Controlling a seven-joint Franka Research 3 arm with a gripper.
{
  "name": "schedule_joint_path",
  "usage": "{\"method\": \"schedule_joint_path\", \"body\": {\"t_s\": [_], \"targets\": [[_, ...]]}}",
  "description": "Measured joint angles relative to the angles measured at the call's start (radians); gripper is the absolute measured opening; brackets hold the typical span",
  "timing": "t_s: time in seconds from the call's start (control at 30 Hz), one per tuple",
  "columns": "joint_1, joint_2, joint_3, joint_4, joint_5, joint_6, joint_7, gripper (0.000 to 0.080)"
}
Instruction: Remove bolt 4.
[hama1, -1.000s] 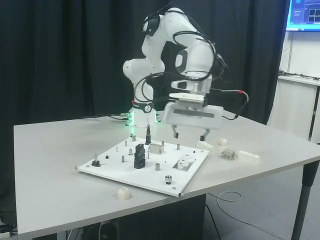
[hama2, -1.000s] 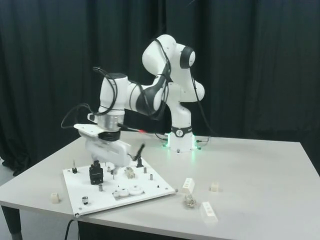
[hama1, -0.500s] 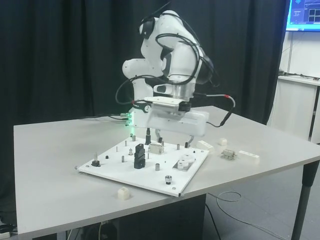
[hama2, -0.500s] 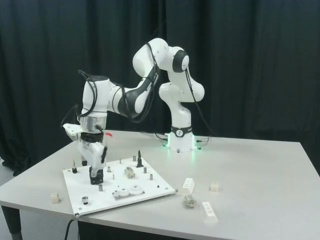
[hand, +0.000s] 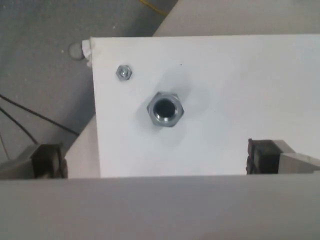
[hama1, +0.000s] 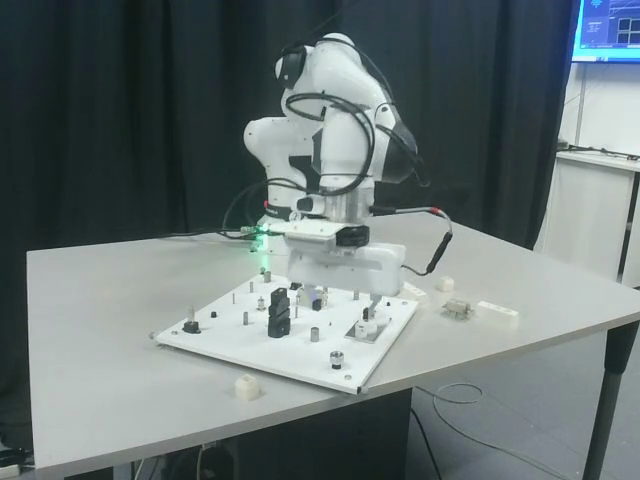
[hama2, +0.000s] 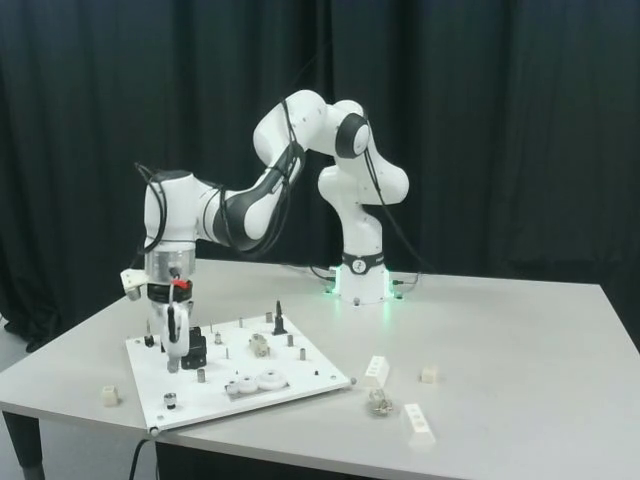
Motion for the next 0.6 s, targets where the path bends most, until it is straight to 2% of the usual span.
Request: {"method": "schedule_joint_path", "body": {"t_s": [0.2, 0.6], "targets": [[-0.017, 0.041, 0.0, 0.039, 0.036, -0.02, 0.004, 0.08], [-0.033, 0.113, 0.0, 0.137, 0.041, -0.102, 0.004, 0.08]]}}
